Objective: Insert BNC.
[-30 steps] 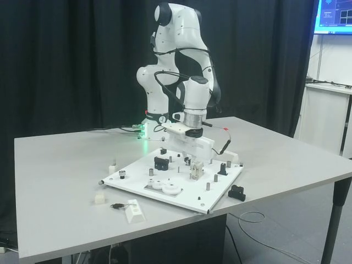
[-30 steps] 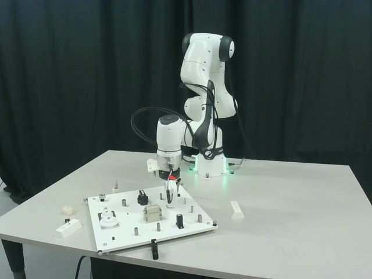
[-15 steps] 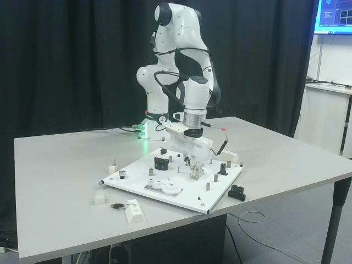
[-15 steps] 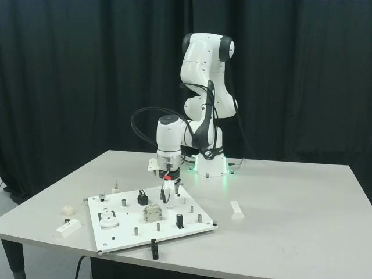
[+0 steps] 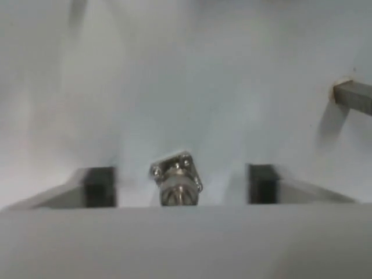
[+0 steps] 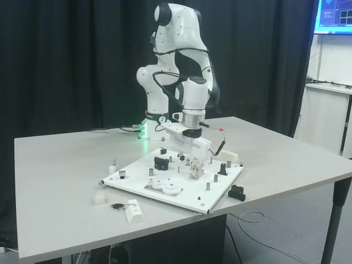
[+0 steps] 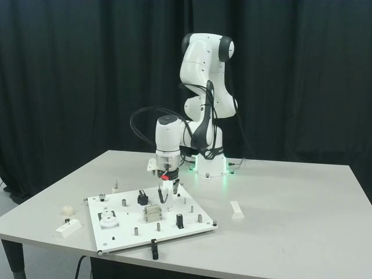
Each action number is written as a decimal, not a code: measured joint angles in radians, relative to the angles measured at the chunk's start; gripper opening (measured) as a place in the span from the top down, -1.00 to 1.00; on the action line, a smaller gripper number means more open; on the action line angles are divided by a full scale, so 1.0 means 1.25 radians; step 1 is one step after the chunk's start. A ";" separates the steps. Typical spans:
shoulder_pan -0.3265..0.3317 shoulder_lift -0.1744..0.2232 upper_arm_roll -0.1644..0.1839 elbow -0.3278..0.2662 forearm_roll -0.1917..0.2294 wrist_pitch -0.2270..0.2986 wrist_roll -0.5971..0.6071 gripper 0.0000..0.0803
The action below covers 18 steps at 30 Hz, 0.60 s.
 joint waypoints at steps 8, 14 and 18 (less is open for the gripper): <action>-0.002 -0.006 -0.010 0.003 -0.001 -0.001 -0.006 -0.52; -0.003 -0.024 -0.023 0.008 -0.003 -0.015 -0.017 -0.89; -0.003 -0.043 -0.032 0.014 -0.006 -0.034 -0.025 -0.99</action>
